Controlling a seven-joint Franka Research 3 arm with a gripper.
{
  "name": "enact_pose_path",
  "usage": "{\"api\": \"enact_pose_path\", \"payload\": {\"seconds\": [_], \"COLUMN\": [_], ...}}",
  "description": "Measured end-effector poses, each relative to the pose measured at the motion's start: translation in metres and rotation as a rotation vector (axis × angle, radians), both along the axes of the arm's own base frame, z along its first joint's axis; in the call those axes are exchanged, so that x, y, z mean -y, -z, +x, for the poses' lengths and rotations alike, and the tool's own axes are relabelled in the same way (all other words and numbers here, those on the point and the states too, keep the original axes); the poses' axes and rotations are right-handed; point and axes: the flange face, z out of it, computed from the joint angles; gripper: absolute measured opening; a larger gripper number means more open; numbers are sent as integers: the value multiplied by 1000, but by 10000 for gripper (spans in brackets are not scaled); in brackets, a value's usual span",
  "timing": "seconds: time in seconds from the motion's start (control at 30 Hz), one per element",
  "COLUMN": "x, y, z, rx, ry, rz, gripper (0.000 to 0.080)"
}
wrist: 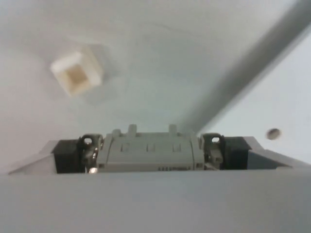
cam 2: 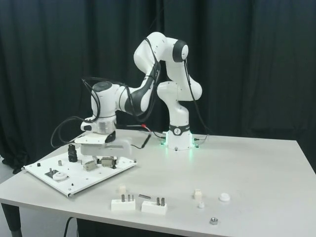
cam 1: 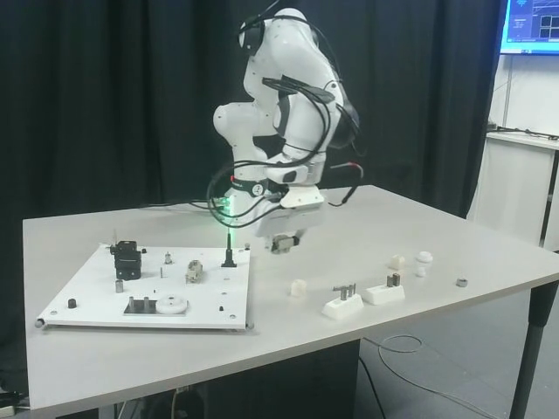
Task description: Insert waterproof.
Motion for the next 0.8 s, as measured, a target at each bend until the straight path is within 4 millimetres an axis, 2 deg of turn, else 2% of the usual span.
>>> {"api": "enact_pose_path", "payload": {"seconds": [0.27, 0.8], "x": [28, 79], "y": [-8, -11], "z": [-7, -29], "rx": [-8, -49], "ry": [-62, -207], "rz": [4, 29], "gripper": [612, 612]}}
